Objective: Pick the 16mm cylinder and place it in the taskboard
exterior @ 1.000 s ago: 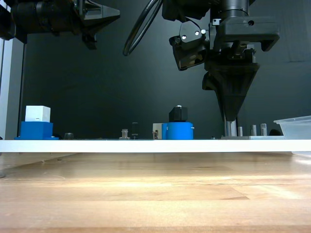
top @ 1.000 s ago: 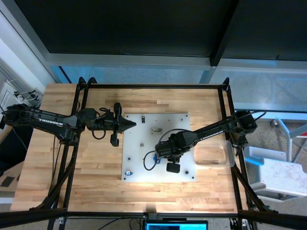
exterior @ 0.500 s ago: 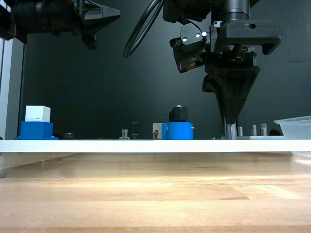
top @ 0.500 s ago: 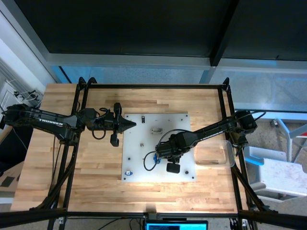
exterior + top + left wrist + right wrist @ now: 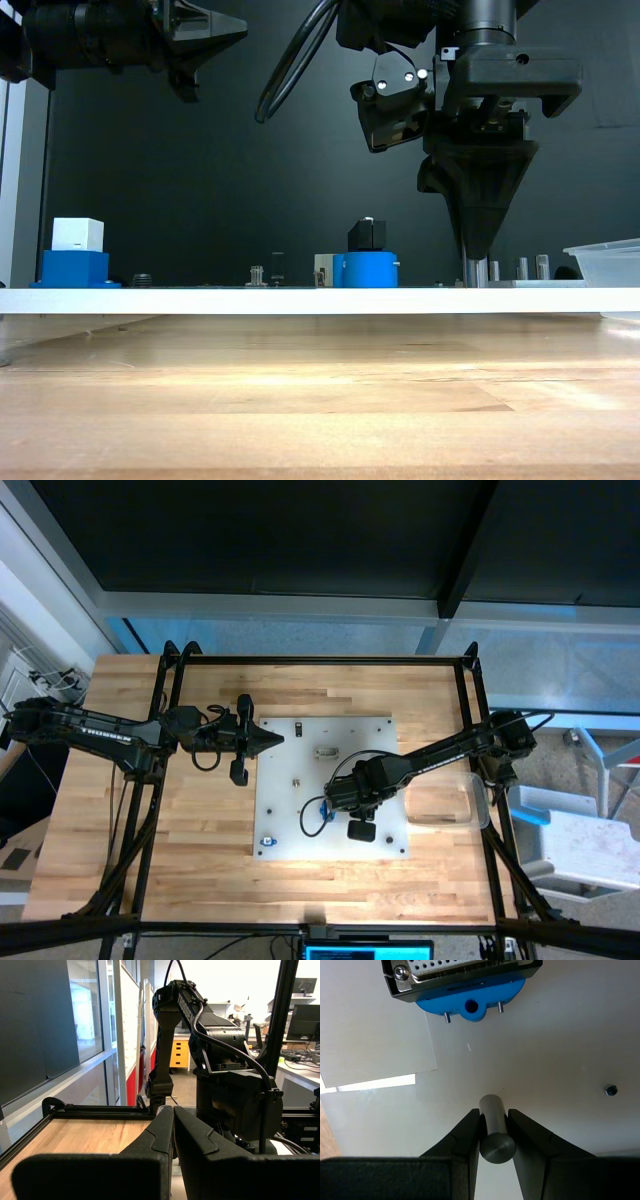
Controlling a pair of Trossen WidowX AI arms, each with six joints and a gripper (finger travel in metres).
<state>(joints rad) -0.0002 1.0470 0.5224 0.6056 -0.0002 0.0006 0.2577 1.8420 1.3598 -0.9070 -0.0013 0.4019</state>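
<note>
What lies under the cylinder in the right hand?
White taskboard, under the 16mm cylinder gripped by the right hand; any hole beneath is covered. Left hand, shut, hangs above the board's left edge.

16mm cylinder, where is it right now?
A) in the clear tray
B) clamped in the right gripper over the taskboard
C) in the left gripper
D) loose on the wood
B: the right wrist view shows the 16mm cylinder clamped by the right gripper over the taskboard; the left gripper hangs shut and empty by the board's left edge.

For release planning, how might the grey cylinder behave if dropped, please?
Smooth, round, the 16mm cylinder would probably slip or roll; its metallic look suggests stiffness. Right gripper clamps it at the taskboard; left gripper hangs shut, leftward.
</note>
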